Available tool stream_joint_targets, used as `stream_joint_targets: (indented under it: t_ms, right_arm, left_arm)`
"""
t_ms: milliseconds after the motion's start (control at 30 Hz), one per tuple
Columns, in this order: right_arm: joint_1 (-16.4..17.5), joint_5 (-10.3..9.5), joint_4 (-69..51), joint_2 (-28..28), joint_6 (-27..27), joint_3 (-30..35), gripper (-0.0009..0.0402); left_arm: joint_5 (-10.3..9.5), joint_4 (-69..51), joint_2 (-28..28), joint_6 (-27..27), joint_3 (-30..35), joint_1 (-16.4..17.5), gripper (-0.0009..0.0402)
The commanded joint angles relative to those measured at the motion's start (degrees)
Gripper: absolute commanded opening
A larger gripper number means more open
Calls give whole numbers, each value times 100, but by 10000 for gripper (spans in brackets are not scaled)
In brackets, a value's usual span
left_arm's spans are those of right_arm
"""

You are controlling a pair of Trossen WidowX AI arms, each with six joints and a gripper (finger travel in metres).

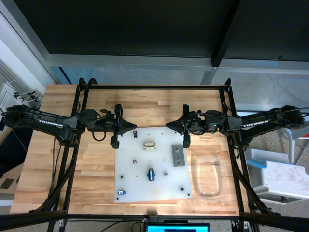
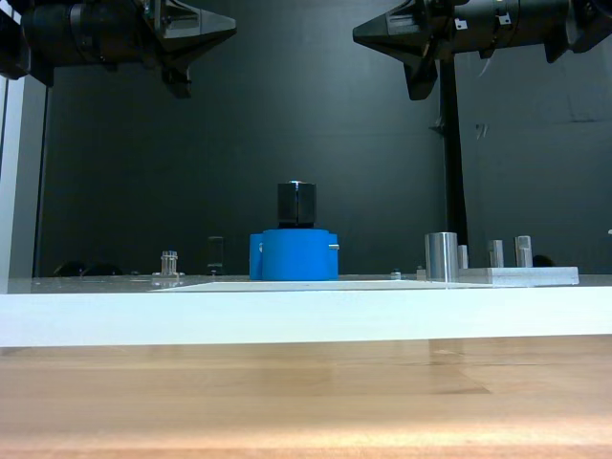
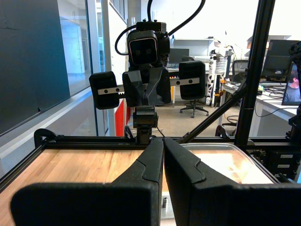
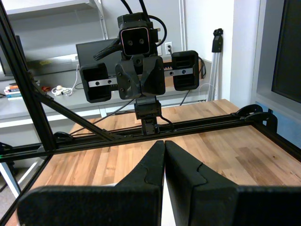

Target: Pick the 16mm cylinder and place it in the container

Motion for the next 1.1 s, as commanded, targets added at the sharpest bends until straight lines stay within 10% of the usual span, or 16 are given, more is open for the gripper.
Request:
stream_joint_targets:
  t_ms: [33, 467, 1100]
  right_arm:
    - [0, -601, 4, 0, -295, 0, 0]
    - [4, -603, -177, -2, -39, 190, 0]
    - [177, -452, -4597, 271, 31, 2695, 0]
  left_arm:
    - [0, 0, 0, 0, 0, 0, 0]
    - [0, 0, 0, 0, 0, 2, 0]
    - [0, 0, 0, 0, 0, 2, 0]
